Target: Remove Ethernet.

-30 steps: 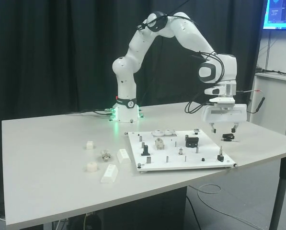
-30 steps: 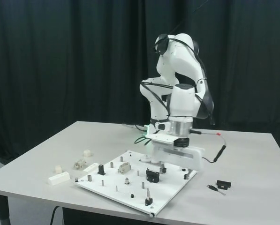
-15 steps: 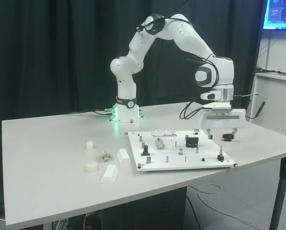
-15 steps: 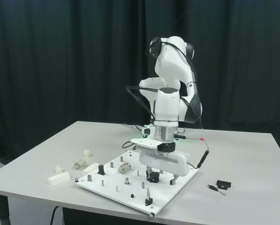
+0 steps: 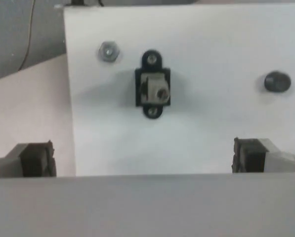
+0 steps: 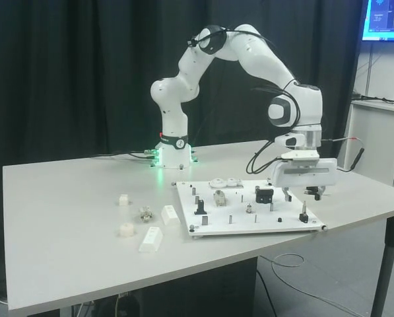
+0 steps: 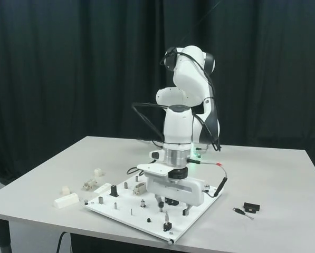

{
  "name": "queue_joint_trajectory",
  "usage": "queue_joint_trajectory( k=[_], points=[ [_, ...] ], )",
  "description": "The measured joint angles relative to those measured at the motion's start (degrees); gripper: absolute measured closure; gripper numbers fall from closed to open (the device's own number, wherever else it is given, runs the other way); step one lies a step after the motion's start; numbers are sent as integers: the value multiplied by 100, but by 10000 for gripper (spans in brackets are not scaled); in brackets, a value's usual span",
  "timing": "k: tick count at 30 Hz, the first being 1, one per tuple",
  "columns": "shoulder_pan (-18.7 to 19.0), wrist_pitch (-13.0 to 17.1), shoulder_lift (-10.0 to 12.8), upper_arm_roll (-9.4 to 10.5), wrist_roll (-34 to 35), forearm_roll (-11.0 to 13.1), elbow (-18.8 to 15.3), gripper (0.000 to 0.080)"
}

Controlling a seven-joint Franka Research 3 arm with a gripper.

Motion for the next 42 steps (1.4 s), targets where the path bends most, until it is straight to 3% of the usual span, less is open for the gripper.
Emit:
queue_joint_trajectory(
  k=[12, 24, 42],
  points=[
    [-453, -508, 415, 260, -66, 11, 712, 3],
    [-672, -1086, 764, 327, -261, 131, 1362, 3],
    [-681, -1264, 941, 368, -301, 131, 1527, 3]
  ],
)
